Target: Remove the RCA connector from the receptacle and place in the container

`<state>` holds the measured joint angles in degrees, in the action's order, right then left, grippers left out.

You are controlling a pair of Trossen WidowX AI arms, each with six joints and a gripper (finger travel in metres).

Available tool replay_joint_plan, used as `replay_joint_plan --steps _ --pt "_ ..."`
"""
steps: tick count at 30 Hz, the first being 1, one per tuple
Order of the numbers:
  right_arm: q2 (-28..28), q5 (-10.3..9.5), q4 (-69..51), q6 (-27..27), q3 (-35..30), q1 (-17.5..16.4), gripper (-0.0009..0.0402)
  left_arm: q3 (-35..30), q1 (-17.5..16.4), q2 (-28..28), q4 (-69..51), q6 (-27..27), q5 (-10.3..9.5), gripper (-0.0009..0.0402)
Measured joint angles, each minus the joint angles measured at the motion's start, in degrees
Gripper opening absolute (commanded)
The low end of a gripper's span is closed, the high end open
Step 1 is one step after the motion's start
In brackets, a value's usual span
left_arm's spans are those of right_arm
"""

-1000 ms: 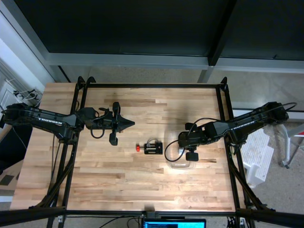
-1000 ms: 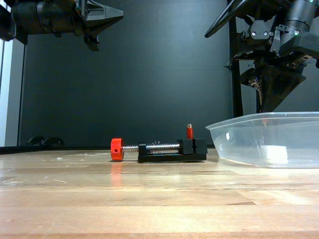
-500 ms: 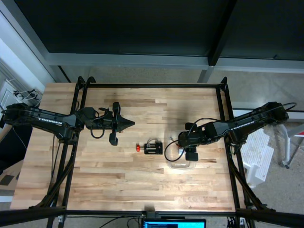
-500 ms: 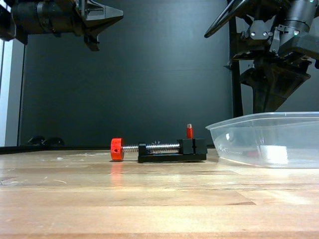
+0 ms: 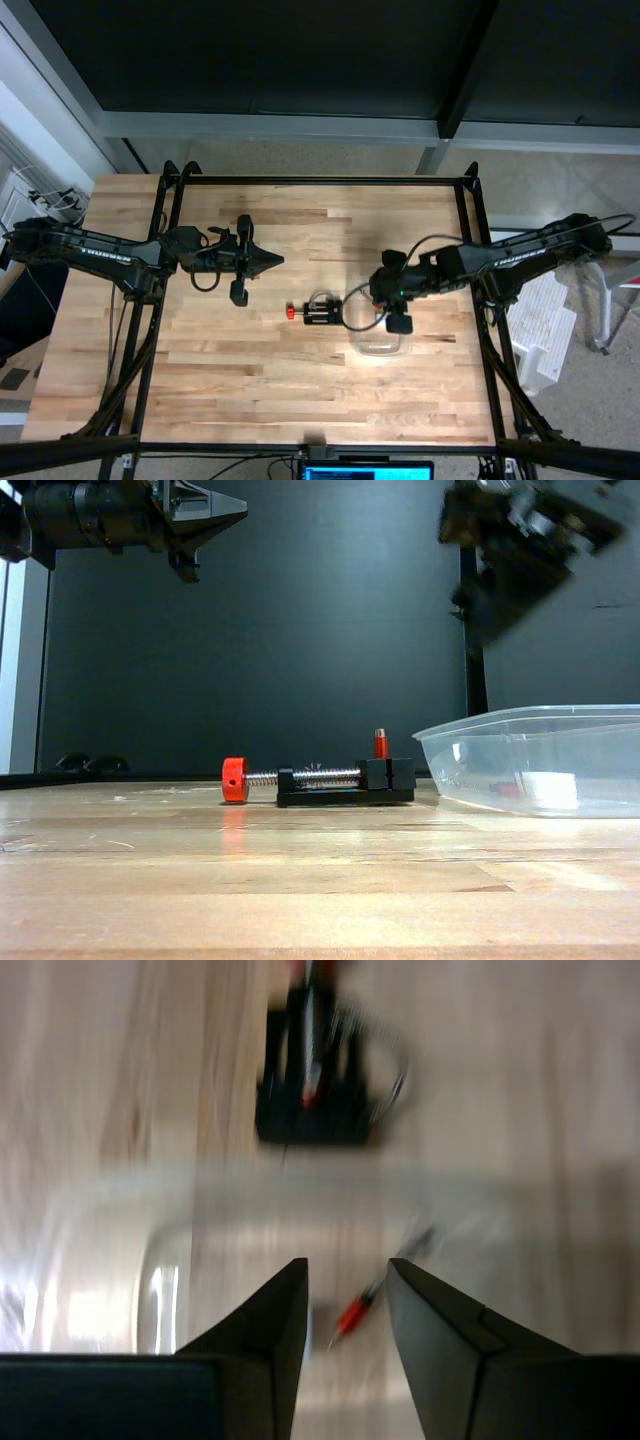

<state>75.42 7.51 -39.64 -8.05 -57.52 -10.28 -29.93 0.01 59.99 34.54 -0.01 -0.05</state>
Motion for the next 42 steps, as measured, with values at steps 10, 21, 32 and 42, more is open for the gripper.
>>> replay_joint_plan --steps 10,21,32,42 --pt "-1.0 -3.15 6.9 8.1 -8.2 6.7 0.0016 0.0 0.0 0.0 0.0 0.0 0.0 0.0" --pt "-1.5 -4.04 25.5 10.5 -8.2 7.8 0.0 0.0 0.0 0.0 0.0 0.0 0.0 0.0" --pt "-1.6 -6.32 48.9 10.6 -1.4 9.4 0.0 0.0 0.0 0.0 0.0 0.0 0.02 0.0" --pt "-1.9 -6.64 64.6 9.2 7.5 10.7 0.0 0.0 0.0 0.0 0.0 0.0 0.02 0.0"
